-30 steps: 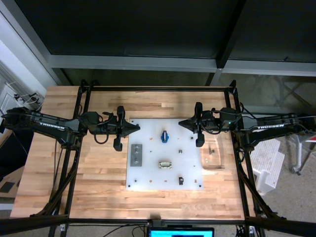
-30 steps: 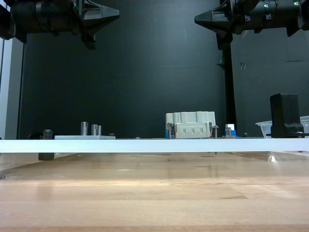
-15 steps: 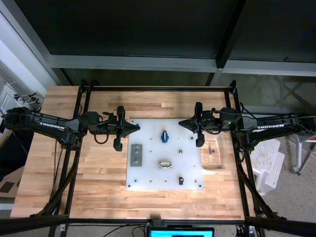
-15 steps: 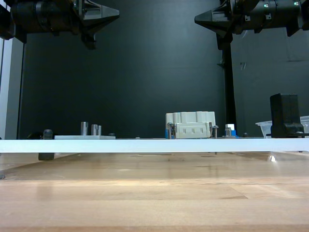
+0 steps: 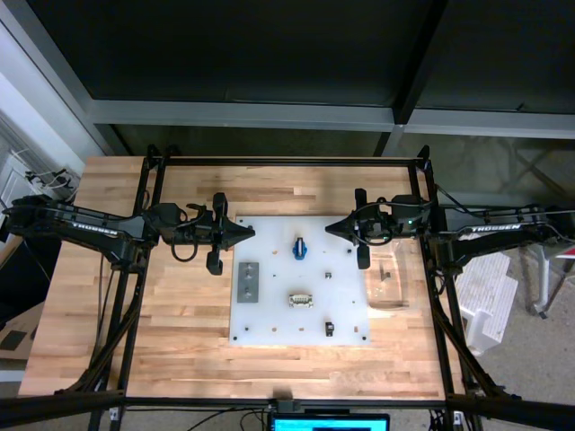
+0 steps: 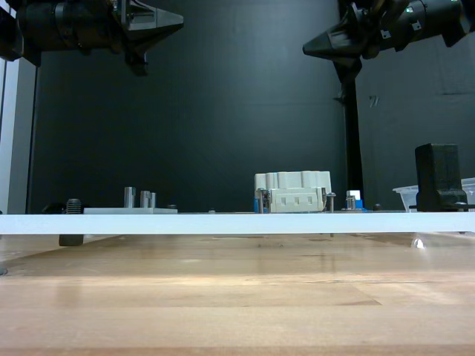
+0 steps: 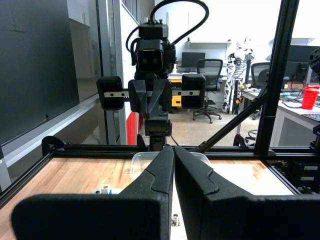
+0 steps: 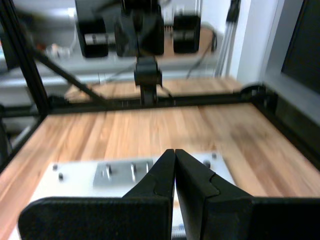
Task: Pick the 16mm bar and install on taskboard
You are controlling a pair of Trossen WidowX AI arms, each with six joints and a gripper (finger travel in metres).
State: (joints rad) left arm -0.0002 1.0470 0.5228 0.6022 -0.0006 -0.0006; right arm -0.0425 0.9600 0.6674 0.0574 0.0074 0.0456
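We cannot pick out the 16mm bar with certainty: neither gripper holds it, and we see no seat on the taskboard that clearly has it in place. The only candidate is a small dark piece lying free in the clear tray just beside the board's right edge, right of centre in the high view, and we cannot tell if that is the bar.

The white board lies flat on the wooden table, in the middle of the high view. On it we see a grey plate with short upright pegs toward its left side, a blue part near its far edge, a beige connector at its centre and a small black block near its near edge. In the low view the connector stands mid-frame, and the black block stands at the right.

The right gripper hangs above the board's far right part, well clear of the tray and of every part. In the low view it sits at the upper right, nose tilted down toward the board. Its fingers are pressed together on nothing.

The left gripper hangs above the board's far left corner, at the upper left of the low view, level and high above the grey plate. Its fingers also meet, with nothing between them.
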